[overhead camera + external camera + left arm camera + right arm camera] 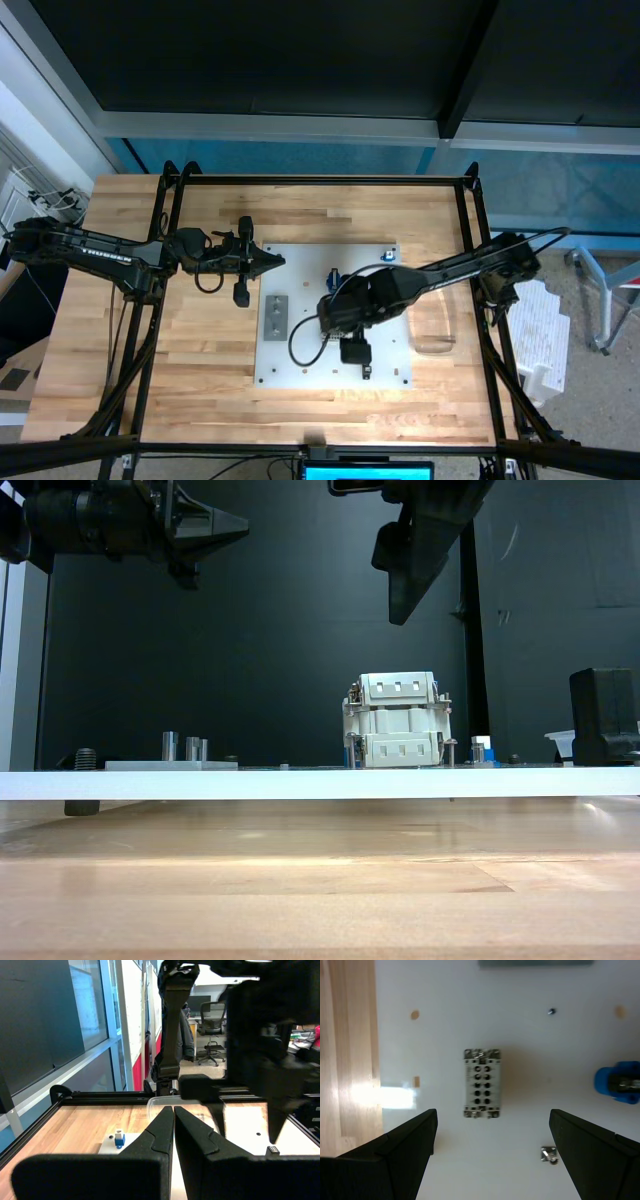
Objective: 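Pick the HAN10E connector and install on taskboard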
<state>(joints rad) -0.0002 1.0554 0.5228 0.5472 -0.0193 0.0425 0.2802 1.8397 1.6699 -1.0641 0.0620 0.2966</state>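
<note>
A pale wooden table (200, 400) carries the white taskboard (300, 370), whose near edge runs straight across the low view. On the board's near half the right gripper (492, 1115) hangs well above the plate, pointing straight down, its jaws spread wide and holding nothing. Directly below it, between the lines of the two jaws but well clear of both, the HAN10E connector (481, 1083) stands on the taskboard, its face of paired pin holes turned up and metallic tabs at both short ends. From table height it reads as two stacked grey-beige tiers sitting squarely on the plate. A small black part (605, 715) stands on the board well to the connector's right in that low view. To the connector's left, apart from it, lies the longer grey metal block (274, 315) with short posts rising from it. Farther back on the board, past the right gripper, sits the blue knob (617, 1082). A clear plastic tray (440, 330) rests on the table just off the board's right edge, beneath the right arm. At the board's far left edge the left gripper (280, 261) hovers high and level, pointing inward, its jaws pressed together on nothing.
</note>
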